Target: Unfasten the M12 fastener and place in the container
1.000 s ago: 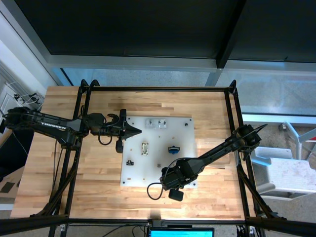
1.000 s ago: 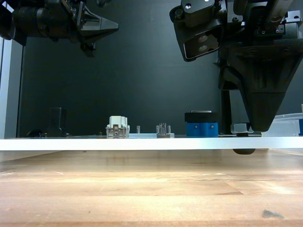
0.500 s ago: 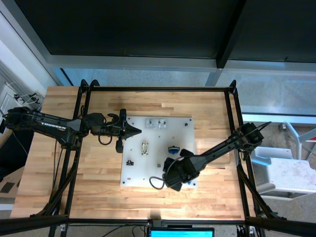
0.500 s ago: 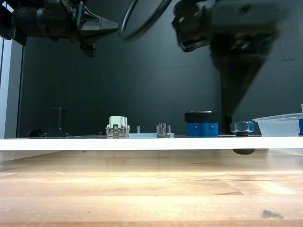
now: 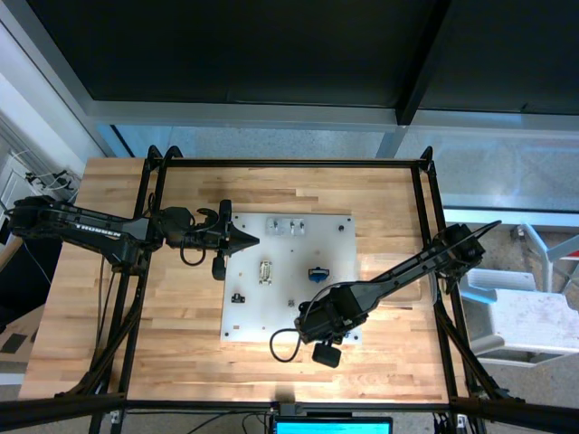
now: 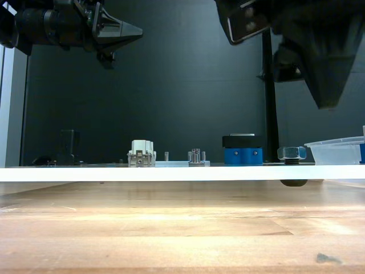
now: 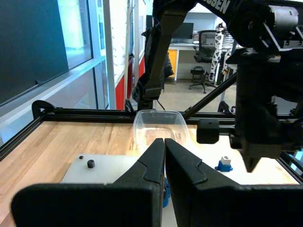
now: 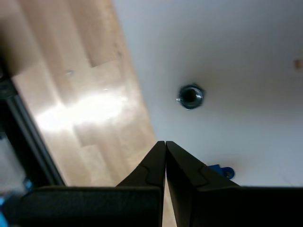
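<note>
Low view: nut [image 6: 292, 153] beside tray [image 6: 336, 150]; left pincer [image 6: 140, 31], right pincer [image 6: 329, 104] aloft.

Likely a robotics lab: office chairs [image 7: 206, 42], monitor [image 7: 182, 31] behind.

White lettering TROSSEN runs along the left arm [image 5: 90, 229], and the right arm [image 7: 222, 5] shows the letters SEN.

**Board, Fittings and Frame on the Table**

Flat on the wooden table [image 5: 181, 307], a white board [image 5: 249, 316]. Mid-board, a pale grey connector [image 5: 266, 272], upright; to its right and apart from it, a blue block with a black cap [image 5: 317, 272]. Near the far edge, a pair of silver pins [image 5: 285, 226]; at the far right corner, a small black post [image 5: 340, 226]. Toward the near left, a small black fitting [image 5: 238, 297]. Around the table, a black metal frame [image 5: 289, 164]; at the near edge, a lit screen [image 5: 333, 425].
</note>
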### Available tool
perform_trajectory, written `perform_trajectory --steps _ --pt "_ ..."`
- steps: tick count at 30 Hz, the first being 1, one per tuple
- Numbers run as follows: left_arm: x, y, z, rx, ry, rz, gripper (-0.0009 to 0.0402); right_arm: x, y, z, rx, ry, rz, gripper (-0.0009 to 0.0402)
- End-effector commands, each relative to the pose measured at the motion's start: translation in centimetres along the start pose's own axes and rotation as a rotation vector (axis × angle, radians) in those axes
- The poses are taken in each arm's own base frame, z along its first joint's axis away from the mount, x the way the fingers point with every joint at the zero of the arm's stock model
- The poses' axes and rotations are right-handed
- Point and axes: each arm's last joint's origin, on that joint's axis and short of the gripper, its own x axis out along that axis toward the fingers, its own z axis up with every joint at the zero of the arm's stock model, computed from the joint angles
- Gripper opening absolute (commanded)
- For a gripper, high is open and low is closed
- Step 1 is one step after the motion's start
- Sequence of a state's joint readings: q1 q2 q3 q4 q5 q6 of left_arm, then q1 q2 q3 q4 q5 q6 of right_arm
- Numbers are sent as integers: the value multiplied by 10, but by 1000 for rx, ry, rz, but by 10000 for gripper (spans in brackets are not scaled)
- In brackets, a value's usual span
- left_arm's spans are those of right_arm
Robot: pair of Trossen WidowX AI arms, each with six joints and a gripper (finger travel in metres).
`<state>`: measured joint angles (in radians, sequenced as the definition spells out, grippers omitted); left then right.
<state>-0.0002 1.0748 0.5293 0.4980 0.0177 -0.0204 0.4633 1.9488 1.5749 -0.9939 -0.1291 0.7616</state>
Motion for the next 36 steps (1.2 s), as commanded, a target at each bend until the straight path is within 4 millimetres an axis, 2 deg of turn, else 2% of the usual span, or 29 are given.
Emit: perform_trajectory --steps 1,8,22,27,29,31,36 --pt "0 0 0 0 -4 -1 0 7 3 2 -77 5 27 0" --pt "0 0 0 0 -1 -1 0 28 2 7 -189 22 -5 0" --pt "0 0 0 0 -1 -1 0 38 -5 12 -209 9 -59 0" --pt "0 0 0 0 -1 0 0 37 -8 11 -204 -8 -110 0" --pt "0 0 0 0 -1 -1 0 31 -15 9 -93 -74 -281 0" --pt "0 0 0 0 -1 0 0 23 -20 6 -24 -111 -375 0" --pt "0 0 0 0 4 -1 0 11 -21 3 -25 -121 -395 0"
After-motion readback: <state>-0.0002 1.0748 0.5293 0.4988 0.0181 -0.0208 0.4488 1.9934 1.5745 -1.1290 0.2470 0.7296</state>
